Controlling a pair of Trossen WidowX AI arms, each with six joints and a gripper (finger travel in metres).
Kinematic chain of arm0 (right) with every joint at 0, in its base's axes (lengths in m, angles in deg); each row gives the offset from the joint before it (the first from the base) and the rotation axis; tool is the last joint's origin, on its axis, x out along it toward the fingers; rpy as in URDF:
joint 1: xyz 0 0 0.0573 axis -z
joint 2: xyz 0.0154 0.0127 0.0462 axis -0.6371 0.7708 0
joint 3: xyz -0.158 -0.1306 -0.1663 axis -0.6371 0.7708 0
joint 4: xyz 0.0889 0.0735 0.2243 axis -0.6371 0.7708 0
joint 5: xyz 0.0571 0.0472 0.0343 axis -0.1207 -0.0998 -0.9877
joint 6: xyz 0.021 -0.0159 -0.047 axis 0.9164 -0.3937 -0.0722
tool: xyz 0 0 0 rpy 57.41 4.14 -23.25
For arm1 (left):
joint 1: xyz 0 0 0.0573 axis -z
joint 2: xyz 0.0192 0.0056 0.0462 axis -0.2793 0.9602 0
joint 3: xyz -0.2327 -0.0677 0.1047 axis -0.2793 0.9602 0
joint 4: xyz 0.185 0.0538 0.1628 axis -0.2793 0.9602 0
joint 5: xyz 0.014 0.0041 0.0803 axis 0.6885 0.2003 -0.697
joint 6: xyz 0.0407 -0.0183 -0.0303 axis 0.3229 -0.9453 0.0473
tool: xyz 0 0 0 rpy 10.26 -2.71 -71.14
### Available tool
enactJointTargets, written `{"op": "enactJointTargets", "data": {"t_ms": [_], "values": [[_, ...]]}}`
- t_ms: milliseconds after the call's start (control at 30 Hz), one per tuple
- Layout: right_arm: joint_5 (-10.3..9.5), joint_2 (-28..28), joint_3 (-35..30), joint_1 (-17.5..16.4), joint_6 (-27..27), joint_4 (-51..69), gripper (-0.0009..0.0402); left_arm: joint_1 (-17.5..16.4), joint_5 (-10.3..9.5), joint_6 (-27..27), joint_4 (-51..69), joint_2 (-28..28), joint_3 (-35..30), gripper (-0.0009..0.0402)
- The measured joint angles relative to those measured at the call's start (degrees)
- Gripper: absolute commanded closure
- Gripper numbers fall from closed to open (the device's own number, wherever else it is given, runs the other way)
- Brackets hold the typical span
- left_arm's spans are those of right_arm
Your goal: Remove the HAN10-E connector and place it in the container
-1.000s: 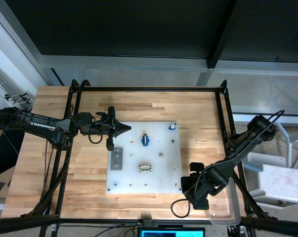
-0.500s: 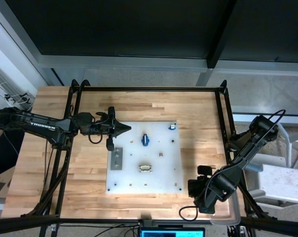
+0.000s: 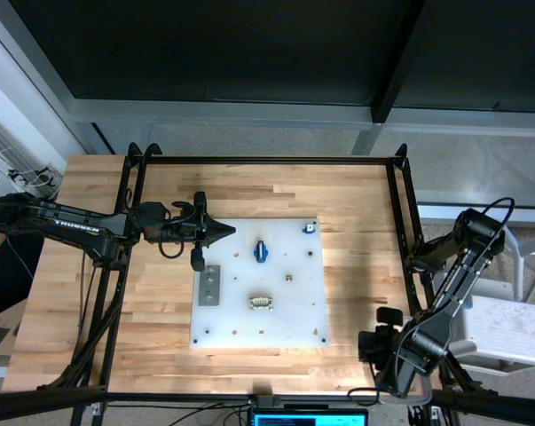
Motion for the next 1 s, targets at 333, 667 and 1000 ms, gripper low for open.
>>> {"op": "enactJointTargets", "data": {"t_ms": [333,667,1000], "values": [[-0.44,0.0,4.0,-5.1,5.4,-1.4,0.0342,0.0,0.0,0.0,0.0,0.0,0.0,0.0393],[-0.48,0.0,10.8,-7.1,9.6,-10.2,0.0342,0.0,0.02,0.0,0.0,0.0,0.0,0.0393],[-0.48,0.0,13.1,-7.3,10.0,-11.7,0.0298,0.0,0.02,0.0,0.0,0.0,0.0,0.0393]]}}
